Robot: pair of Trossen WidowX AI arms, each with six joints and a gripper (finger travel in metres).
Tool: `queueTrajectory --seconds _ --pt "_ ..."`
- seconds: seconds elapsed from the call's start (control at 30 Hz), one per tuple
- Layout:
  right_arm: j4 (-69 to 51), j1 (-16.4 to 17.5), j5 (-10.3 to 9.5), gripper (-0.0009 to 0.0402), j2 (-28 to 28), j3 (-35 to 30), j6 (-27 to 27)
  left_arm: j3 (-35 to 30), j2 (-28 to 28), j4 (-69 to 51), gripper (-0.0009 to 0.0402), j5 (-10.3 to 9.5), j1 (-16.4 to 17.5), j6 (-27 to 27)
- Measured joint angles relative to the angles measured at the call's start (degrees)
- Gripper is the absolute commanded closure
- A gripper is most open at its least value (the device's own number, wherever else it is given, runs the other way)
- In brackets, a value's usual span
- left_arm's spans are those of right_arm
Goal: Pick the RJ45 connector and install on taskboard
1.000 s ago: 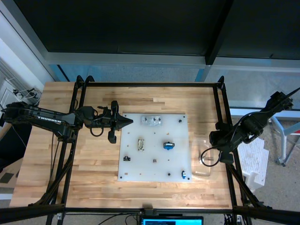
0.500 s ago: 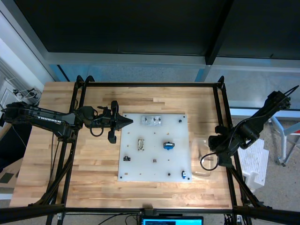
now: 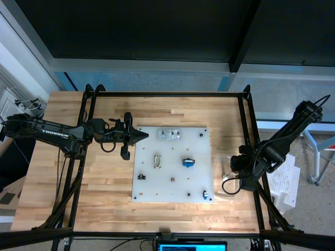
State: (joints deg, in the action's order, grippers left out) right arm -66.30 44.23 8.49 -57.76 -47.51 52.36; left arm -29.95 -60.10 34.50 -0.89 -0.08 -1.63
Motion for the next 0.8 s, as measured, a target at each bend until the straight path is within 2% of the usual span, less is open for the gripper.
queueTrajectory --seconds 0.27,0.8 --pt "0.70 1.84 4.02 0.0191 -1.73 0.44 0.68 0.00 0.00 0.02 0.0393 0.00 0.00 -0.02" --pt "9.11 1.27 3.93 0.0192 -2.03 6.60 -0.20 0.02 0.00 0.00 0.0393 0.00 -0.02 0.00"
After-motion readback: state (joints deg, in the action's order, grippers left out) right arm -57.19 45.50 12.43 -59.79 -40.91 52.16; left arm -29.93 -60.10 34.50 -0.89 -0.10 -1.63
